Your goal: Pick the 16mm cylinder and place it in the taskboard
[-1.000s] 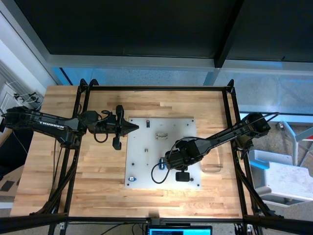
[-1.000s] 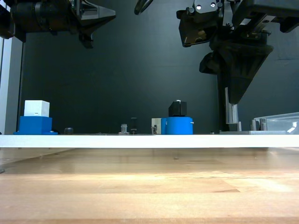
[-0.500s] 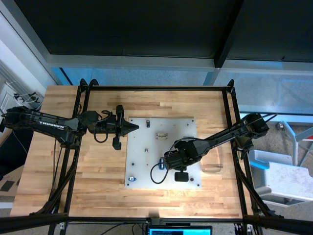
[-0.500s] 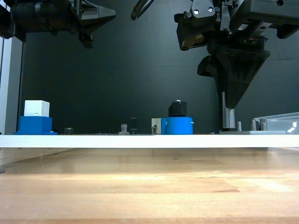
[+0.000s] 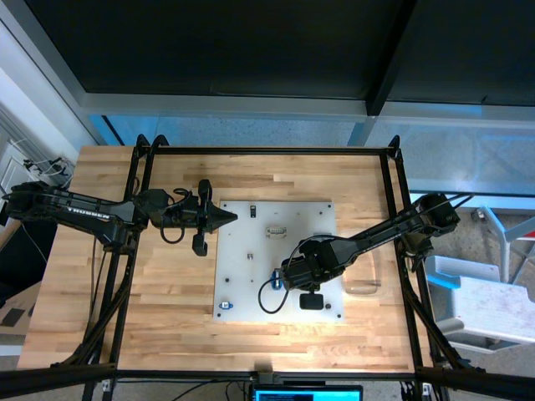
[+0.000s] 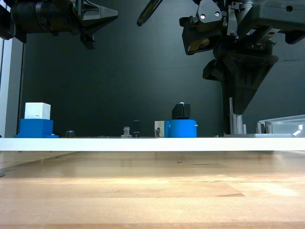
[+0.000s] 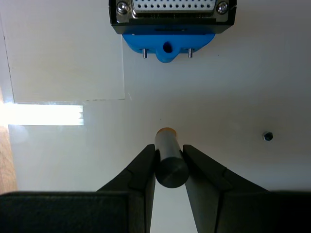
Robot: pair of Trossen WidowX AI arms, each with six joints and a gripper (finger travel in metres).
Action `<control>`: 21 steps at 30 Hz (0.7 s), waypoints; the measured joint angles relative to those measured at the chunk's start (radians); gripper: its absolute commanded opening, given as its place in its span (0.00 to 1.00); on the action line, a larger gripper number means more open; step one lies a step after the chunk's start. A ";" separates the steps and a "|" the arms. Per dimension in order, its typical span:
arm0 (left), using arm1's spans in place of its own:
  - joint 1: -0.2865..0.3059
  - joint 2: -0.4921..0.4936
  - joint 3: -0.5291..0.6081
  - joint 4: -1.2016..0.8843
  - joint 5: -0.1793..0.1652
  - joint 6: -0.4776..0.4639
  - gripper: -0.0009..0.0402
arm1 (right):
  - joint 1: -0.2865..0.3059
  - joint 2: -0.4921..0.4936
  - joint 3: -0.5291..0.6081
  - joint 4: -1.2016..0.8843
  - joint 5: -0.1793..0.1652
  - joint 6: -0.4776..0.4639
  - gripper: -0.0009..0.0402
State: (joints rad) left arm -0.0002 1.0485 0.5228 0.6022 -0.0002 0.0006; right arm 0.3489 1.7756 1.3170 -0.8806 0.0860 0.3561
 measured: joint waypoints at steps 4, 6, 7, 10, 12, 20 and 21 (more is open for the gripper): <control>0.000 0.000 0.000 0.000 0.000 0.000 0.02 | 0.000 0.000 -0.003 0.004 0.000 -0.003 0.06; 0.000 0.000 0.000 0.000 0.000 0.000 0.02 | 0.000 0.000 -0.007 0.008 0.000 -0.003 0.06; 0.000 0.000 0.000 0.000 0.000 0.000 0.02 | 0.000 0.000 -0.009 0.010 0.000 -0.003 0.06; 0.000 0.000 0.000 0.000 0.000 0.000 0.02 | 0.000 0.000 -0.012 0.016 0.000 -0.003 0.06; 0.000 0.000 0.000 0.000 0.000 0.000 0.02 | 0.000 0.000 -0.014 0.019 0.000 -0.003 0.06; 0.000 0.000 0.000 0.000 0.000 0.000 0.02 | 0.000 0.000 -0.018 0.031 0.003 -0.003 0.06; 0.000 0.000 0.000 0.000 0.000 0.000 0.02 | 0.000 0.000 -0.019 0.031 0.004 -0.003 0.06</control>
